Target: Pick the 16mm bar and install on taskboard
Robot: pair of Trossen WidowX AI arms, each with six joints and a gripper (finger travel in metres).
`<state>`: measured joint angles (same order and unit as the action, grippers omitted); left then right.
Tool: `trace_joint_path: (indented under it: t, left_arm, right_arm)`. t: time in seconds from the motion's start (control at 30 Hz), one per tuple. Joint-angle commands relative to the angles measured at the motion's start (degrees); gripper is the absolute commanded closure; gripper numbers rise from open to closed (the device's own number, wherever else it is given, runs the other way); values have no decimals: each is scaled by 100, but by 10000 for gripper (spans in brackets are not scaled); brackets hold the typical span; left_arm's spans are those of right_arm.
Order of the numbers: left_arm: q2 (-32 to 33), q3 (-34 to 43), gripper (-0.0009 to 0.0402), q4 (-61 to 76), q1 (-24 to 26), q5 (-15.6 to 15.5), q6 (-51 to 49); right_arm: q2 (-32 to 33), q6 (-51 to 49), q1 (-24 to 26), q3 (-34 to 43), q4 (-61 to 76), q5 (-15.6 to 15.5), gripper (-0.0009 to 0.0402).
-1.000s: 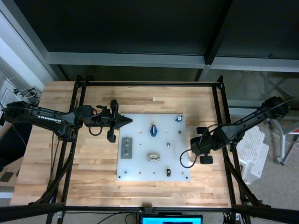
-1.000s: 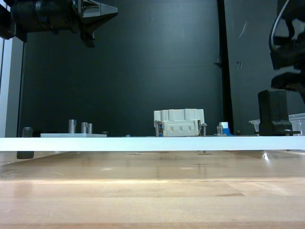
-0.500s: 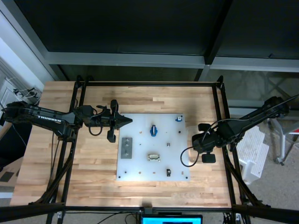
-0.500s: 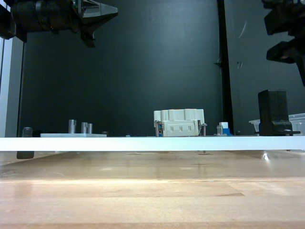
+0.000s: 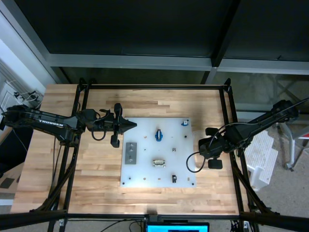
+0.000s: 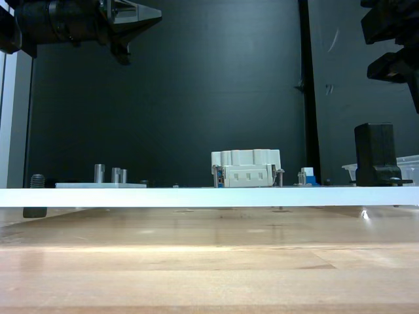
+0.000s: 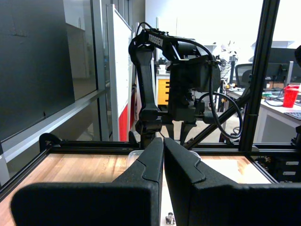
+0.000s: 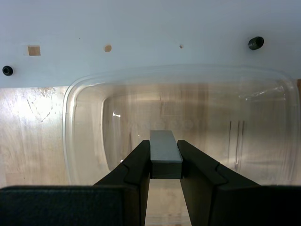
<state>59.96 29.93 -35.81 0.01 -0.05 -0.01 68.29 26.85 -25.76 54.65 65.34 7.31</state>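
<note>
The 16mm bar (image 8: 165,151) is a short grey metal block, held between the fingertips of my right gripper (image 8: 164,165), which is shut on it. It hangs clear of the board, above a clear plastic tub (image 8: 84,136) beside the white taskboard (image 8: 141,28). From above, my right gripper (image 5: 203,149) sits just off the right edge of the taskboard (image 5: 145,170). My left gripper (image 5: 131,125) is shut on nothing, raised near the board's far left corner (image 7: 163,155).
The board carries a grey plate with pegs (image 5: 131,152), a beige connector (image 5: 159,163), a blue part (image 5: 159,134) and a black block (image 6: 376,154). A black frame (image 5: 154,87) borders the table. White bins (image 5: 263,157) stand off the right side.
My right gripper rose and shifted slightly right between one second and half a second ago, and has barely moved since. The left arm stayed still.
</note>
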Motion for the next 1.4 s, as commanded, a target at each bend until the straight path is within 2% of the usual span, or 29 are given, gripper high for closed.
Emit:
trace_joint_path:
  t: [0.03,0.43,0.93,1.4]
  left_arm:
    - [2,2,393,-2,-2,2,0]
    - [2,2,393,-4,0,2,0]
    - [2,2,393,-2,0,2,0]
    - [2,2,393,-2,0,2,0]
  right_arm:
    - [190,142,-57,63,-28,17,381]
    - [1290,492,-402,973,-59,68,381]
    - [2310,780,-817,1808,-177,68,381]
    - [2874,1043,-1110,2162,-389,63,381]
